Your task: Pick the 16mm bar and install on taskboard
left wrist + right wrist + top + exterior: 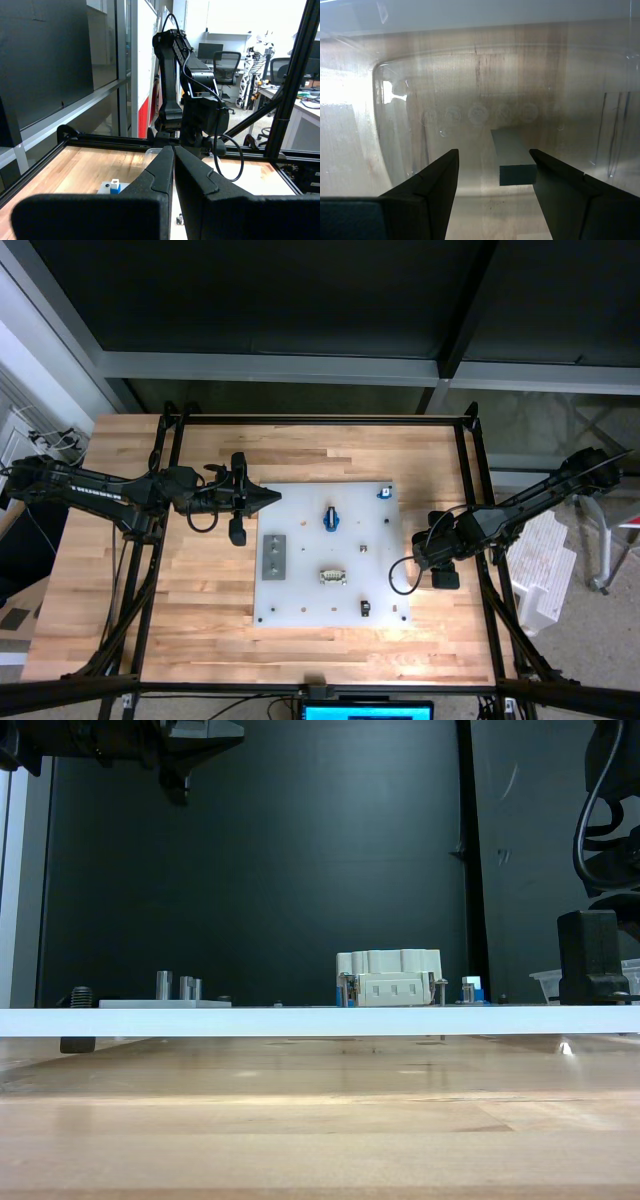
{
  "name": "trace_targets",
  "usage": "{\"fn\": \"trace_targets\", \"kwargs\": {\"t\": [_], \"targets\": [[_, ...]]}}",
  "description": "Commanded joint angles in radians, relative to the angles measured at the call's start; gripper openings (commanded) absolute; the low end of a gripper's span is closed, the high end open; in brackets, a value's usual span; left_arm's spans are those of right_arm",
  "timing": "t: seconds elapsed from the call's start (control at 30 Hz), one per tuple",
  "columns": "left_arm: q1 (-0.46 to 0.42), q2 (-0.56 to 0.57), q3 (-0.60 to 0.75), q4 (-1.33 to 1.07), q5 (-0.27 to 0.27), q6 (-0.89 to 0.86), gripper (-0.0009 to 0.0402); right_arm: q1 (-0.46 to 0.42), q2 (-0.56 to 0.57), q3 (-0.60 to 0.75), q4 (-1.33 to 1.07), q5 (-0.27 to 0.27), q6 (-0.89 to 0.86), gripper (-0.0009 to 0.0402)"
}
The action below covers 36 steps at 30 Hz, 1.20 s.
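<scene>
Right pincer (493,151) wide over grey 16mm bar (516,165) free in clear tray (395,100); left pincer (173,148) closed above board (300,540).

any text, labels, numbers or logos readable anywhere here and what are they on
Nothing here can be read as text.
On the left arm, white lettering: too blurred to read.
No marking shows on the taskboard.
For reference: the left gripper, shut, hangs above the taskboard's far left corner. The right gripper, open, is over a dark bar lying free in a clear tray.
</scene>
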State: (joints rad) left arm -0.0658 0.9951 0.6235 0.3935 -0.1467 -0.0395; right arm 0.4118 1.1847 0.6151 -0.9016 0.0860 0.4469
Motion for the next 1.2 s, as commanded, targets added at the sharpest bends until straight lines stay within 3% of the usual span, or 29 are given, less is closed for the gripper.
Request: {"fn": "trace_targets", "kwargs": {"t": [0.03, 1.2], "targets": [[0.0, 0.0, 0.0, 0.0, 0.0, 0.0, 0.0001, 0.0, 0.0, 0.0, -0.002, 0.011, 0.006, 0.0177], [0.0, 0.0, 0.0, 0.0, 0.0, 0.0, 0.0001, -0.005, 0.0, 0.0, -0.005, 0.037, 0.019, 0.0073]]}}
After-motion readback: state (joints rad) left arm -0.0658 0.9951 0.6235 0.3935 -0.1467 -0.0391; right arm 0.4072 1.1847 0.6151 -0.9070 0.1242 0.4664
